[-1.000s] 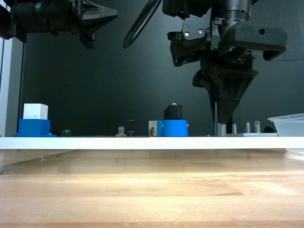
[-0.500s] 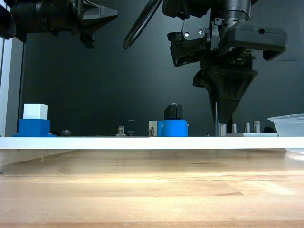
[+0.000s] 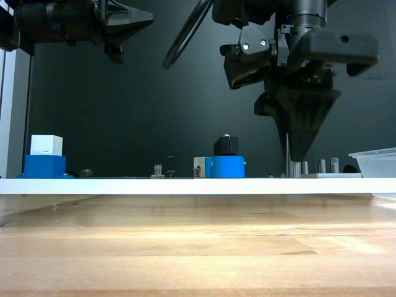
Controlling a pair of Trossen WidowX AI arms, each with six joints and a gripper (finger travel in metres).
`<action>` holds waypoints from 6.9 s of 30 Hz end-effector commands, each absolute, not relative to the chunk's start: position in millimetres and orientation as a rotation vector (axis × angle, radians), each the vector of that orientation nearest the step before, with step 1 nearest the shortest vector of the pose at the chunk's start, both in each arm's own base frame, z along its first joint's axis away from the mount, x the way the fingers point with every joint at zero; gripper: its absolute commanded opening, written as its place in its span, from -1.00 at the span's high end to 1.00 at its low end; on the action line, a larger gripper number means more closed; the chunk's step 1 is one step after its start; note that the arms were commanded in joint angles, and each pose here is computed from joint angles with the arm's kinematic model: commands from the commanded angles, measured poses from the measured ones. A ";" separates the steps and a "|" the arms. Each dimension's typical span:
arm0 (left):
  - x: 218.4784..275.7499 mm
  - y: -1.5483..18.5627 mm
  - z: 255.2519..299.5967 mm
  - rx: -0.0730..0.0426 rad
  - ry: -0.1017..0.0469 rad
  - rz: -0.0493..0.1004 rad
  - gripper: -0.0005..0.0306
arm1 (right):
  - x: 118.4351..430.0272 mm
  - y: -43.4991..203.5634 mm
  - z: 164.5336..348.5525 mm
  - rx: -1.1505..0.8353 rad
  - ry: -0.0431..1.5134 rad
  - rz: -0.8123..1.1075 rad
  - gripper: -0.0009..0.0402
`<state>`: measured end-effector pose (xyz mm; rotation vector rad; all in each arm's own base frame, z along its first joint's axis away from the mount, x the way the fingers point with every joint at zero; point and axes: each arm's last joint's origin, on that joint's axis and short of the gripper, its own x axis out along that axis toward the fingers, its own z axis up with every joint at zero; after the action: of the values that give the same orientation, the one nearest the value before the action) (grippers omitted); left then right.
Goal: Pick the 16mm cylinder and place it in the taskboard
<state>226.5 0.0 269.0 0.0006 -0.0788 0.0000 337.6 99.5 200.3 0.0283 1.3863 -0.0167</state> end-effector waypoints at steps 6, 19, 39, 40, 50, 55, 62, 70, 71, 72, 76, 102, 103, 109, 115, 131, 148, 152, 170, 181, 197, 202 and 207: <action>226.5 0.0 269.1 0.001 -0.079 0.000 0.96 | 337.7 99.4 200.6 0.025 1.383 -0.018 0.87; 226.5 0.0 269.1 0.001 -0.079 0.000 0.96 | 341.8 100.6 193.2 0.019 1.381 -0.012 0.87; 226.5 0.0 269.1 0.001 -0.079 0.000 0.96 | 343.6 101.2 188.7 0.027 1.387 -0.021 0.87; 226.5 0.0 269.1 0.001 -0.079 0.000 0.96 | 343.6 101.2 188.7 0.032 1.387 -0.024 0.87; 226.5 0.0 269.1 0.001 -0.079 0.000 0.96 | 343.7 101.2 188.9 0.040 1.385 -0.031 0.77; 226.5 0.0 269.1 0.001 -0.079 0.000 0.96 | 343.6 101.2 189.4 0.040 1.383 -0.030 0.58; 226.5 0.0 269.1 0.001 -0.079 0.000 0.96 | 342.1 100.7 193.3 0.041 1.377 -0.030 0.26; 226.5 0.0 269.1 0.001 -0.079 0.000 0.96 | 337.2 100.1 200.7 0.038 1.381 -0.028 0.06; 226.5 0.0 269.1 0.001 -0.079 0.000 0.97 | 336.1 99.9 203.0 0.039 1.379 -0.028 0.05; 226.5 0.0 269.1 0.001 -0.079 0.000 0.96 | 334.9 99.4 205.7 0.040 1.375 -0.027 0.05; 226.5 0.0 269.1 0.001 -0.079 0.000 0.96 | 330.2 98.1 217.1 0.045 1.352 -0.021 0.06; 226.5 0.0 269.1 0.001 -0.079 0.000 0.96 | 294.2 87.4 285.5 0.092 1.176 0.018 0.07; 226.5 0.0 269.1 0.001 -0.079 0.000 0.96 | 293.5 87.3 286.6 0.092 1.173 0.020 0.07; 226.5 0.0 269.1 0.001 -0.079 0.000 0.96 | 292.4 87.4 288.1 0.093 1.168 0.022 0.07; 226.5 0.0 269.1 0.001 -0.079 0.000 0.96 | 292.5 87.3 288.2 0.092 1.167 0.022 0.07; 226.5 0.0 269.1 0.001 -0.079 0.000 0.96 | 292.6 87.4 288.1 0.092 1.166 0.022 0.07; 226.5 0.0 269.1 0.001 -0.079 0.000 0.96 | 292.7 87.3 288.2 0.093 1.166 0.022 0.07; 226.5 0.0 269.1 0.001 -0.079 0.000 0.97 | 292.6 87.3 288.1 0.093 1.166 0.022 0.07; 226.5 0.0 269.1 0.001 -0.079 0.000 0.96 | 292.7 87.3 288.2 0.093 1.165 0.022 0.07; 226.5 0.0 269.1 0.001 -0.079 0.000 0.96 | 292.7 87.4 288.2 0.093 1.165 0.023 0.07; 226.5 0.0 269.1 0.001 -0.079 0.000 0.96 | 292.9 87.5 288.2 0.093 1.163 0.023 0.07; 226.5 0.0 269.1 0.001 -0.079 0.000 0.96 | 292.9 87.3 288.2 0.094 1.163 0.023 0.07; 226.5 0.0 269.1 0.001 -0.079 0.000 0.96 | 292.9 87.3 288.2 0.094 1.163 0.023 0.07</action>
<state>226.5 0.0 268.9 0.0006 -0.0784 0.0000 292.8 87.3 288.3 0.0932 1.1627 0.0231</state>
